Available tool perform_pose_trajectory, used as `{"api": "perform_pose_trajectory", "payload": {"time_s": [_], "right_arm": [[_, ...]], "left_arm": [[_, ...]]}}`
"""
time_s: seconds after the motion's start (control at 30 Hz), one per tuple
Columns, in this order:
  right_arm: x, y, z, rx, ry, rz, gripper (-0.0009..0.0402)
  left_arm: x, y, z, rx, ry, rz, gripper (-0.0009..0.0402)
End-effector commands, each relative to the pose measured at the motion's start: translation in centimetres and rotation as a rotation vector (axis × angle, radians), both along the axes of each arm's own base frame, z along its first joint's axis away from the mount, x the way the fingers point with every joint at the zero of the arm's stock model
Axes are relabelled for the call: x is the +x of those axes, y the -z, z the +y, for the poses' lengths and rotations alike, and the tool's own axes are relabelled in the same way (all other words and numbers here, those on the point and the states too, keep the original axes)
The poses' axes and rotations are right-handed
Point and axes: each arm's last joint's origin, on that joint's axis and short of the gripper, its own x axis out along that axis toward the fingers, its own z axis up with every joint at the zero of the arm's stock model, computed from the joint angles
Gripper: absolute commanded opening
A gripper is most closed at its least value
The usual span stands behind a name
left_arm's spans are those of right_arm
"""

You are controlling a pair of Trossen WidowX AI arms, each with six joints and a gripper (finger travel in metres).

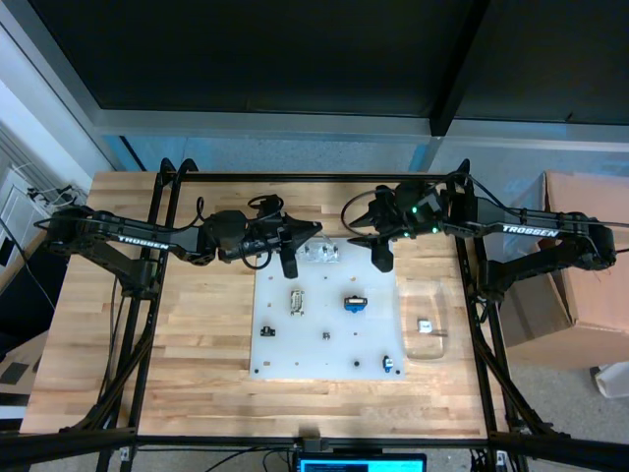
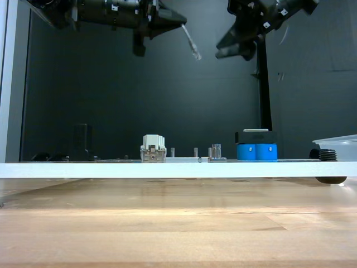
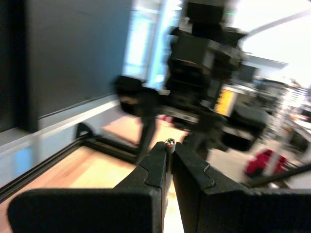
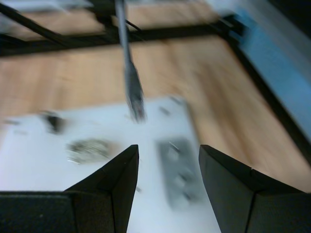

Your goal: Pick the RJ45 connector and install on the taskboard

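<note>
My left gripper [image 3: 169,145] is shut on the short grey cable of the RJ45 connector [image 2: 196,53]. The clear plug hangs tilted down and to the right from the gripper tips [image 2: 182,24], high above the white taskboard [image 1: 324,339] and clear of any seat. In the high view the left gripper [image 1: 311,229] is over the board's far edge. My right gripper [image 4: 167,150] is open with nothing between its fingers, and the connector [image 4: 135,99] hangs just ahead of it. It hovers at the board's far right [image 1: 381,256], level with the plug [image 2: 234,47].
The board carries a grey-white socket block [image 1: 295,301], a blue part [image 1: 355,303], a small blue part [image 1: 390,364] and several small posts. A clear tray [image 1: 430,346] with a small white piece [image 1: 426,324] lies right of the board. Black frame rails run along both table sides.
</note>
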Motion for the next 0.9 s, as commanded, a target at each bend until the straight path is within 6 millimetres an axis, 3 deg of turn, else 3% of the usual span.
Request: {"api": "perform_pose_trajectory", "payload": {"time_s": [0.03, 0.23, 0.57, 0.9], "right_arm": [[0.6, -0.6, 1.5, -0.045, 0.128, 0.049, 0.0160], [2.9, -2.4, 2.5, 0.064, 0.204, 0.022, 0.0166], [6.9, -3.1, 2.1, 0.041, 0.313, 0.104, 0.0169], [7.4, -2.8, 2.0, 0.059, 0.334, 0.106, 0.0169]], "left_arm": [[-0.1, 0.1, -0.3, -0.025, -0.073, 0.003, 0.0000], [0.6, -0.3, -1.0, -0.044, -0.176, 0.065, 0.0000], [3.5, -3.0, -1.3, -0.091, -0.214, 0.169, 0.0000], [3.6, -3.0, -1.2, -0.127, -0.257, 0.184, -0.0001]]}}
